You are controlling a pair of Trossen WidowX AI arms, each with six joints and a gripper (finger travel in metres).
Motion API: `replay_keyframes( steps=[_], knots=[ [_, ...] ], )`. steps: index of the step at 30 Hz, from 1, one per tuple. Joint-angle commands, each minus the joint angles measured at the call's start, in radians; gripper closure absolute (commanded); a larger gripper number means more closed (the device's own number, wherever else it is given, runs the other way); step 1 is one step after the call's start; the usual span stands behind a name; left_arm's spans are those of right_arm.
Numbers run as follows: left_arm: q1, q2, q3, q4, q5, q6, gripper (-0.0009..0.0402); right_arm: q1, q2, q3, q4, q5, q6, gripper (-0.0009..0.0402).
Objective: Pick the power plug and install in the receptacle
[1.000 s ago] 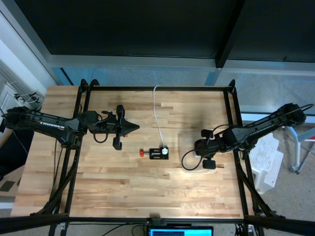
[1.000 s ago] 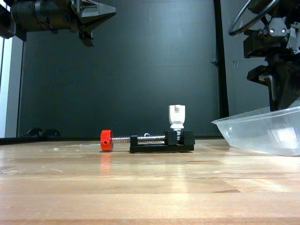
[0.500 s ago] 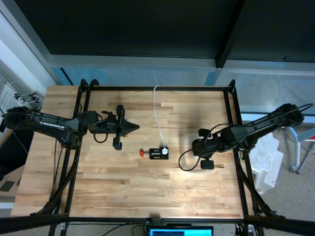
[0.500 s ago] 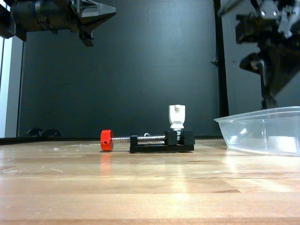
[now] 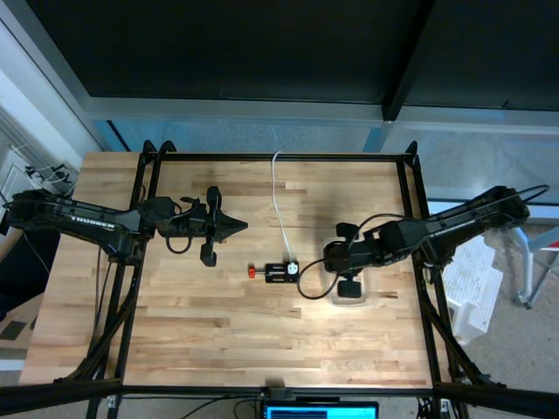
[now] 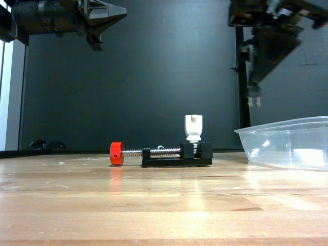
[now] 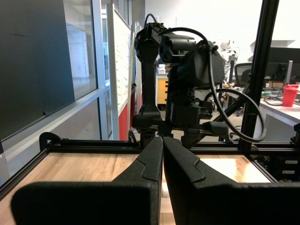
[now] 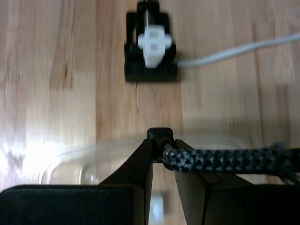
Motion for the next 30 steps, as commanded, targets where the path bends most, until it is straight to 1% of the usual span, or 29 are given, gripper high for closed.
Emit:
replay_keyframes(
  steps=[1,8,17,24,30],
  knots=[
    [0.0,0.0,0.0,0.0,0.0,0.0,0.0393,-0.011,0.05,0.05,0.002,0.0,-0.003,0.0393],
    [0.0,0.0,0.0,0.0,0.0,0.0,0.0393,-0.033,0.146,0.155,0.004,0.0,-0.023,0.0393],
    [0.0,0.0,0.0,0.0,0.0,0.0,0.0393,-0.044,0.249,0.262,0.005,0.0,-0.06,0.0393],
    [0.0,0.0,0.0,0.0,0.0,0.0,0.0393,-0.053,0.311,0.314,0.01,0.0,-0.09,0.0393],
    [0.0,0.0,0.0,0.0,0.0,0.0,0.0393,-0.056,0.325,0.319,0.022,0.0,-0.113,0.0393]
  ],
)
